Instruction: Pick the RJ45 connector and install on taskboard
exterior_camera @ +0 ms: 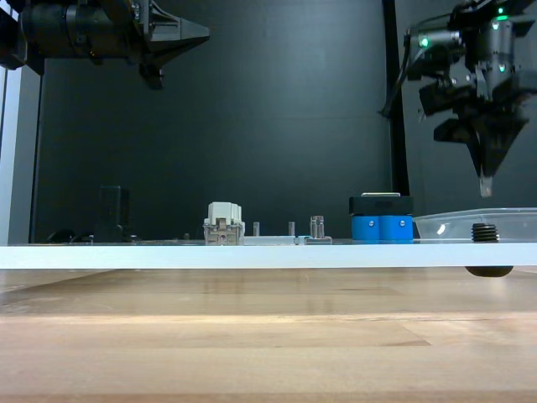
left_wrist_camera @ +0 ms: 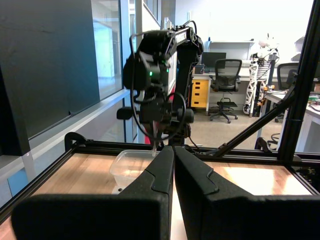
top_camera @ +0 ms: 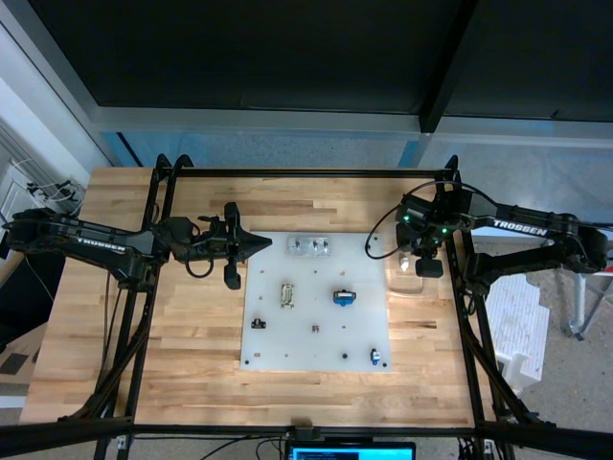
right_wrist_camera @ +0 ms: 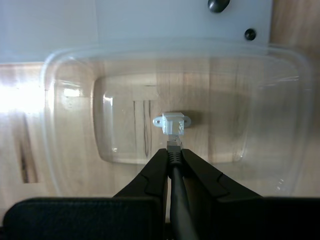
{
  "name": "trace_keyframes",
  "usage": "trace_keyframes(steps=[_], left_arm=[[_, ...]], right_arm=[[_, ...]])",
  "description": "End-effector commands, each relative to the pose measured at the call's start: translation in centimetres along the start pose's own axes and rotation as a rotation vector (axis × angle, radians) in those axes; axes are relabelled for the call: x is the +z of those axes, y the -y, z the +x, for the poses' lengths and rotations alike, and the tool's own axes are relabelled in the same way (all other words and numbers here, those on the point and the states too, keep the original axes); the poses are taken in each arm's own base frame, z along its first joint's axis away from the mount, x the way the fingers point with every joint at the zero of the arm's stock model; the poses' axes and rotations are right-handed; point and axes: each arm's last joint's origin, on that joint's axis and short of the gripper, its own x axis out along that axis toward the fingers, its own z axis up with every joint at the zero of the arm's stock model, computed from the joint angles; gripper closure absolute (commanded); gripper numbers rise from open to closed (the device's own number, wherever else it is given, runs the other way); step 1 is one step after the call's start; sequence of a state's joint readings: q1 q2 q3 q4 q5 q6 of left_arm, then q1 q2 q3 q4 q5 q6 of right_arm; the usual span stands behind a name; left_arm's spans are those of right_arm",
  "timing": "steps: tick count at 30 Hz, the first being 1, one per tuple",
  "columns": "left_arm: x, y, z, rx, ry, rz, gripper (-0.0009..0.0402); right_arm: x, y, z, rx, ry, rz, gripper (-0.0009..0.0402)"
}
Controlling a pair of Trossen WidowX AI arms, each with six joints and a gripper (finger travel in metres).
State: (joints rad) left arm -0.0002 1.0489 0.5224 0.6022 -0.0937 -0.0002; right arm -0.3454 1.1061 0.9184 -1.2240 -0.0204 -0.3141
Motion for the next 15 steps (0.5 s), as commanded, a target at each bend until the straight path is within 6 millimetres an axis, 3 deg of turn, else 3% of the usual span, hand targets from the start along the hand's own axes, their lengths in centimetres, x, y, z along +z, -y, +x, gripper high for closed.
trace_keyframes(steps=[1,6,15], left_arm=[[0.0,0.0,0.0,0.000,0.000,0.000,0.0393],[0.0,0.0,0.0,0.000,0.001,0.000,0.0393],[0.0,0.0,0.0,0.000,0.000,0.000,0.0393]], right_arm=[[0.3,-0.2,-1.4,-0.002,0.012,0.006,0.0393],[0.6,-0.4,-2.7,-0.004,0.028,-0.007,0.0393],[0.7,-0.8,-2.9,0.000,0.031,0.039,0.0393]])
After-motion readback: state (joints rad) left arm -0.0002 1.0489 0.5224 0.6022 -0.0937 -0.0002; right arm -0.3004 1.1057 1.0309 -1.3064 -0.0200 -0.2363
